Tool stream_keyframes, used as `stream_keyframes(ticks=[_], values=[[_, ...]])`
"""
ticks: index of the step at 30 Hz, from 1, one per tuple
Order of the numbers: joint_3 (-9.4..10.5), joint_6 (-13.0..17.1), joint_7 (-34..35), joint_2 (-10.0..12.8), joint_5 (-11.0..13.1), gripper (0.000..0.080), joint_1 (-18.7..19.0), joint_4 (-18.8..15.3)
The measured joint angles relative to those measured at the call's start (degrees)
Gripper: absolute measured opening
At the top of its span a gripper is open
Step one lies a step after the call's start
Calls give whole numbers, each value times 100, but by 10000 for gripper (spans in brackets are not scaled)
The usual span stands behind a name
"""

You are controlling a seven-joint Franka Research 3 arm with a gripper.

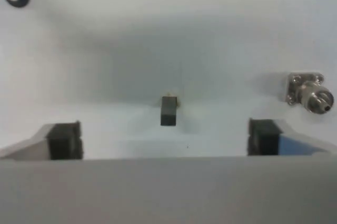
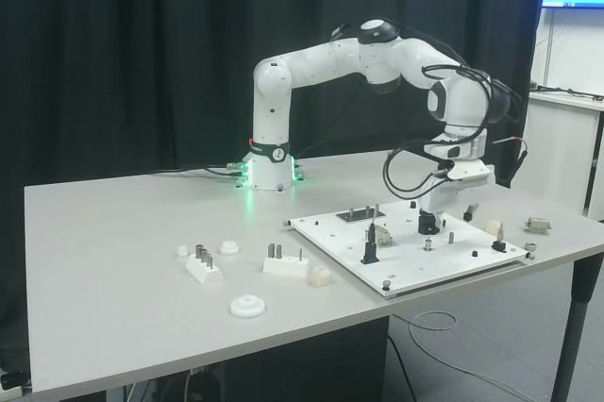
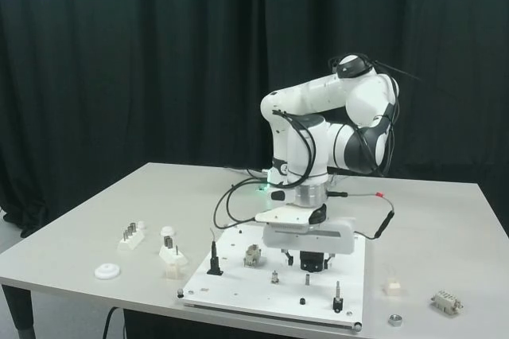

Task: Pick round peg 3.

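With its fingers spread apart and nothing between them, the claw (image 1: 164,140) was held low over the white board (image 2: 444,265), where a small black-headed peg (image 1: 168,111) stood centred beneath, and could be knocked by a skewed descent.

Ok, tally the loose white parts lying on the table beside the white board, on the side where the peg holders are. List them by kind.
White peg holder blocks: 2
Small white round pieces: 2
Small white cube: 1
White disc: 1
Total: 6
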Motion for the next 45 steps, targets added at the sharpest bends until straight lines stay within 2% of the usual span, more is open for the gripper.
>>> stream_keyframes(ticks=[1,2,4,5,14,28,45], values=[[-24,-28,6,-9,-8,241,0,10],[-53,-60,14,-17,-15,592,0,20],[-106,-112,28,-24,-24,592,0,39],[-134,-146,30,-24,-25,764,0,48],[-273,-272,30,-25,-71,793,-2,104],[-299,-314,30,-65,-159,800,-34,165],[-462,-623,22,-66,-253,800,-124,282]])
